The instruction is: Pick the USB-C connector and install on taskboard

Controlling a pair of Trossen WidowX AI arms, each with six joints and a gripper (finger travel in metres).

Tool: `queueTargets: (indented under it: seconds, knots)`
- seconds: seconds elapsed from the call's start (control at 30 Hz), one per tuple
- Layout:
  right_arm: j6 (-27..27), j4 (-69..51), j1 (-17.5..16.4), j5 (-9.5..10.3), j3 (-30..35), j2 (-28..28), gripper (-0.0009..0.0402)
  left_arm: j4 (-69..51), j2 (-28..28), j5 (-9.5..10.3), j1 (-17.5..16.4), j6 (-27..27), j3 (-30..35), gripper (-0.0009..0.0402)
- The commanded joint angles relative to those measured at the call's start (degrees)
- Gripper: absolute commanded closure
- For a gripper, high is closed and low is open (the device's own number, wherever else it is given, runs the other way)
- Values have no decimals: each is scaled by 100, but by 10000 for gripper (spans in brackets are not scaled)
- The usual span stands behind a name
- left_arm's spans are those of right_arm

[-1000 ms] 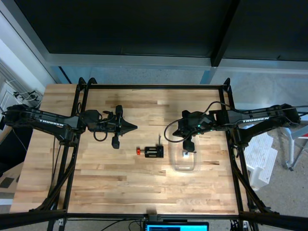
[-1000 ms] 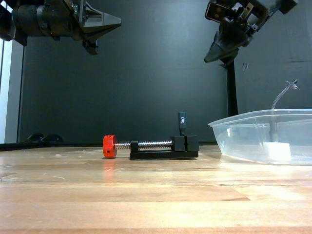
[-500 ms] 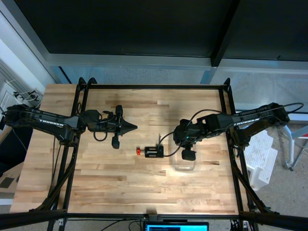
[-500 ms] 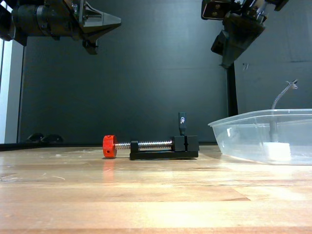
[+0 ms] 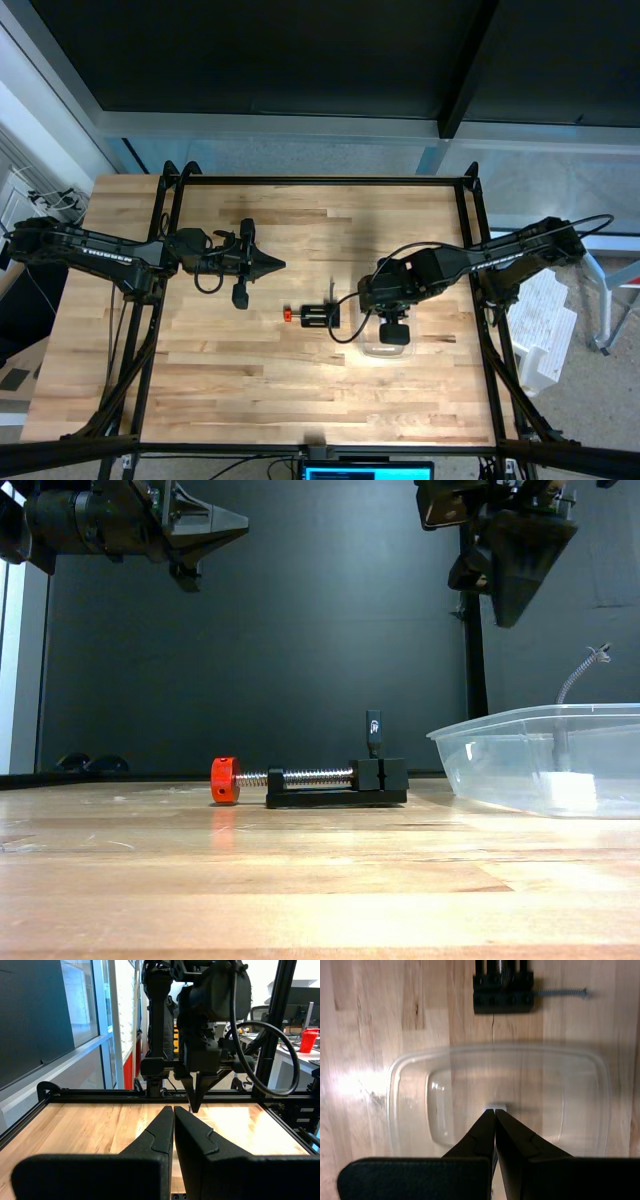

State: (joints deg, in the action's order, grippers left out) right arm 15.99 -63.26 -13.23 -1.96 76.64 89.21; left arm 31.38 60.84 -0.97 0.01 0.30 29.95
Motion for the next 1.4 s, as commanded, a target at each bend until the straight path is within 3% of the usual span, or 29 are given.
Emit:
queueTargets:
  seconds: [0.03, 0.13, 0.3, 0.63, 0.8, 1.4]
  knots:
    - [116, -114, -11, -20, 33, 55, 393, 0, 2, -2, 0, 2, 0, 393]
    - [179, -260, -26, -151, 33, 55, 393, 0, 2, -2, 0, 2, 0, 393]
    - [328, -382, -70, -151, 17, 109, 378, 0, 2, -2, 0, 2, 0, 393]
    - [361, -472, -192, -223, -74, 361, 267, 0, 2, -2, -2, 2, 0, 393]
    - [374, -328, -208, -293, -319, 361, 231, 0, 2, -2, 0, 2, 0, 393]
    - [428, 101, -238, -249, -765, 444, 220, 0, 2, -2, 0, 2, 0, 393]
